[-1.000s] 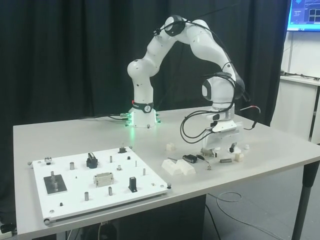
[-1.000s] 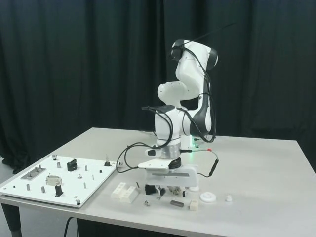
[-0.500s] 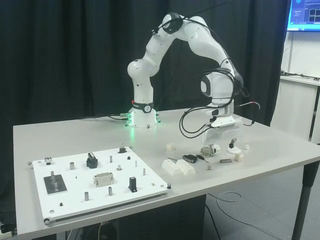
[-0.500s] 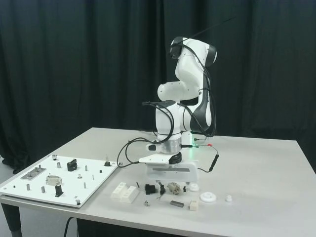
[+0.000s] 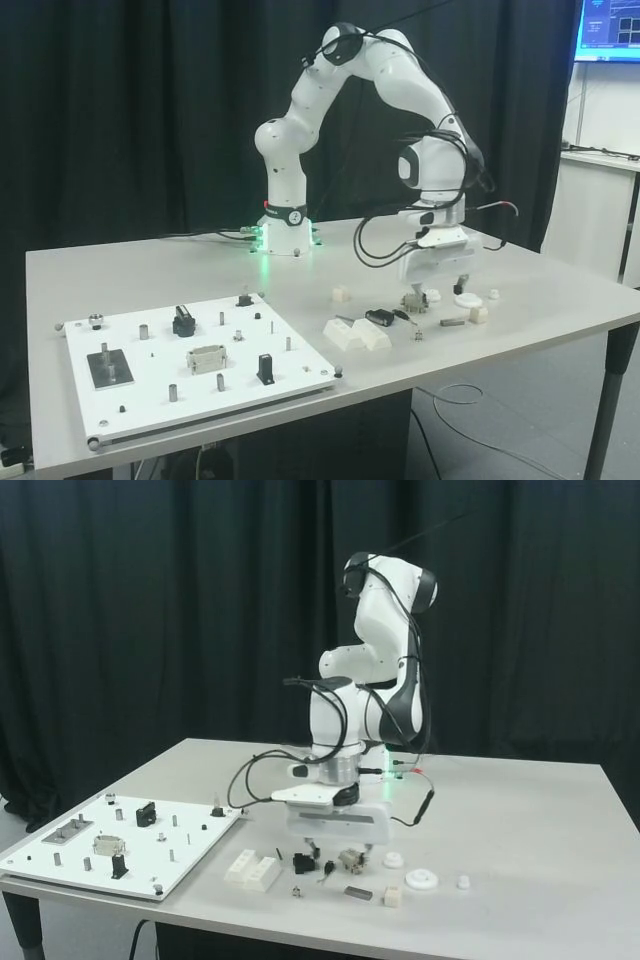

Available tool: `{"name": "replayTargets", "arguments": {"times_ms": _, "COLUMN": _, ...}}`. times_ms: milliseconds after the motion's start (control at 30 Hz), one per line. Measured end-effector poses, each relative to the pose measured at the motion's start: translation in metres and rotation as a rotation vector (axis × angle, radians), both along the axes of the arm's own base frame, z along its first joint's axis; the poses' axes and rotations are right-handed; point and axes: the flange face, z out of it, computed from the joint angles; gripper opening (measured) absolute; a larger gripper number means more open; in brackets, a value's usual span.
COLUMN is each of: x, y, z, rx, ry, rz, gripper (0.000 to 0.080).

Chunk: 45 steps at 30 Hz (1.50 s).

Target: Remove square peg 3.

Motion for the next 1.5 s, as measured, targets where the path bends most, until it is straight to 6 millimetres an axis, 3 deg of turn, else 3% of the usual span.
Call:
{"name": "replayTargets", "arguments": {"times_ms": 367, "x": 0.008, "y": -0.069, "z": 0.030, "rx": -0.115, "ry": -0.033, "rz": -0.009, "gripper": 0.0800}}
{"name": "replayTargets", "arguments": {"times_ms": 1033, "x": 0.008, "y": -0.249, "z": 0.092, "rx": -0.197, "ry": -0.123, "rz": 0.028, "gripper": 0.0800}}
{"name": "replayTargets", "arguments": {"times_ms": 1267, "x": 0.007, "y": -0.296, "z": 0.097, "rx": -0.186, "ry": -0.151, "rz": 0.004, "gripper": 0.0800}}
{"name": "replayTargets", "arguments": {"times_ms": 1500, "x": 0.009, "y": -0.334, "z": 0.082, "rx": -0.160, "ry": -0.164, "rz": -0.016, "gripper": 0.0800}}
